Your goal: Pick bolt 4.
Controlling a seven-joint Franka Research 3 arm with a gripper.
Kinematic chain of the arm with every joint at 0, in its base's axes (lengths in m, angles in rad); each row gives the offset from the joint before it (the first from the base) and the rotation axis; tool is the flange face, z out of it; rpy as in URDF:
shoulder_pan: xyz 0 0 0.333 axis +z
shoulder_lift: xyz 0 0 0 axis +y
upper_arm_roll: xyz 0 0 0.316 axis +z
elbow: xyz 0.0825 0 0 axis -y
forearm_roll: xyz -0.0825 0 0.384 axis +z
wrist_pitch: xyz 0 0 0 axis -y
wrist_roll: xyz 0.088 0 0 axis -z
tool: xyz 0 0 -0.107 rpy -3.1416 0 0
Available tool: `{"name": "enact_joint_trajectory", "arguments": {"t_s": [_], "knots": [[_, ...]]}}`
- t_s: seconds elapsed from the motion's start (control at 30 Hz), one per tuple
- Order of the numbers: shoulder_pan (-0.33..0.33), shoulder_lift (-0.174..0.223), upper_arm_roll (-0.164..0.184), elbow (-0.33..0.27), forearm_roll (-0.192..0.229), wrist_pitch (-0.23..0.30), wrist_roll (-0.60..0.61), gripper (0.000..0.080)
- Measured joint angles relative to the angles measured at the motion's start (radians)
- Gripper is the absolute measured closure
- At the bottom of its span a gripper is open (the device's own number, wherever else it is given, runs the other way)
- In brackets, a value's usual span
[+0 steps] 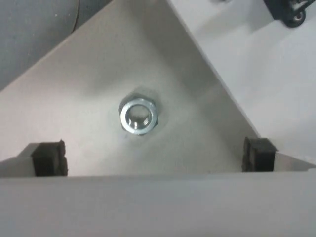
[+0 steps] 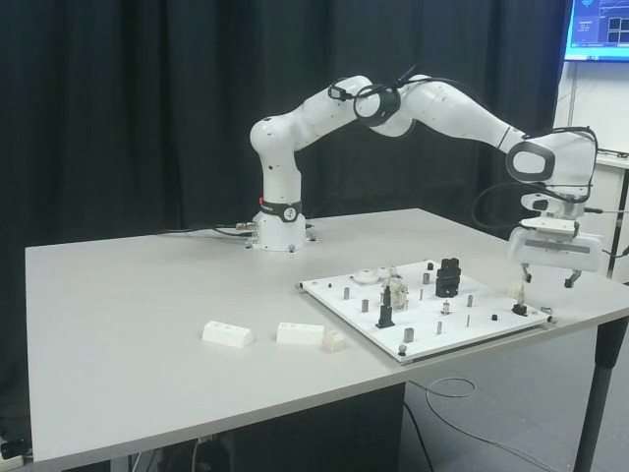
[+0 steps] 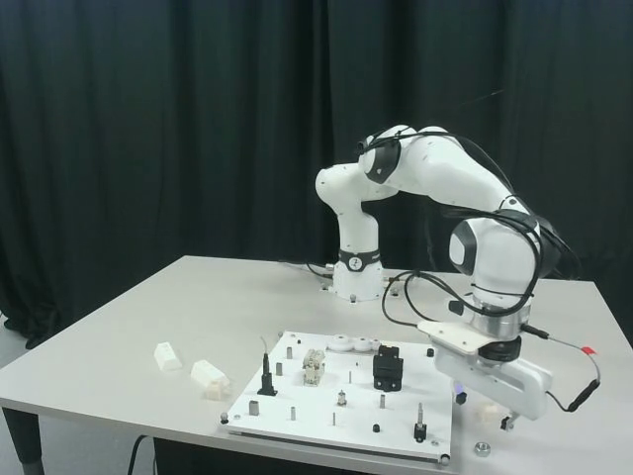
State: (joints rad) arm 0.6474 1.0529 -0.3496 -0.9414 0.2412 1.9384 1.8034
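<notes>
In the first room view, going left to right: two white blocks (image 2: 227, 333) lie at the lower left of centre on the grey counter (image 2: 128, 295), well apart from the white board (image 2: 423, 320) at lower centre right that carries small pegs and black fixtures. The white arm (image 2: 413, 103) arches from its base at upper centre across to the right edge of the frame, where the gripper (image 2: 546, 281) hangs just past the board's right corner, above the counter's edge.

In the wrist view, a grey hex-shaped metal part, bolt 4 (image 1: 138, 116), sits a little left of centre on the pale counter, seen end-on so only its hexagonal top shows; it looks much like a nut. The second room view shows a small hex piece at the lower right of the frame on the counter, off the board, which is probably this same part. The jaws stand wide apart, one black pad (image 1: 49, 158) at lower left and the other at lower right, with the bolt between them and nothing held.

My judgement: this is the approach step, the gripper aligned over the part but not yet down. The next move calls for a straight descent, keeping the bolt centred, then closing on its flats.
</notes>
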Motion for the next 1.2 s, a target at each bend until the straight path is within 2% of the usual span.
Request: {"name": "enact_joint_trajectory", "arguments": {"t_s": [0.03, 0.5, 0.87, 1.2], "knots": [[-0.002, 0.0, 0.0, 0.0, 0.001, 0.001, 0.008, 0.0013], [-0.006, 0.029, 0.001, -0.006, 0.047, 0.046, 0.054, 0.0003], [0.003, 0.065, 0.001, -0.006, 0.048, 0.094, 0.056, 0.0003], [0.003, 0.081, 0.001, -0.006, 0.048, 0.116, 0.056, 0.0003]]}}
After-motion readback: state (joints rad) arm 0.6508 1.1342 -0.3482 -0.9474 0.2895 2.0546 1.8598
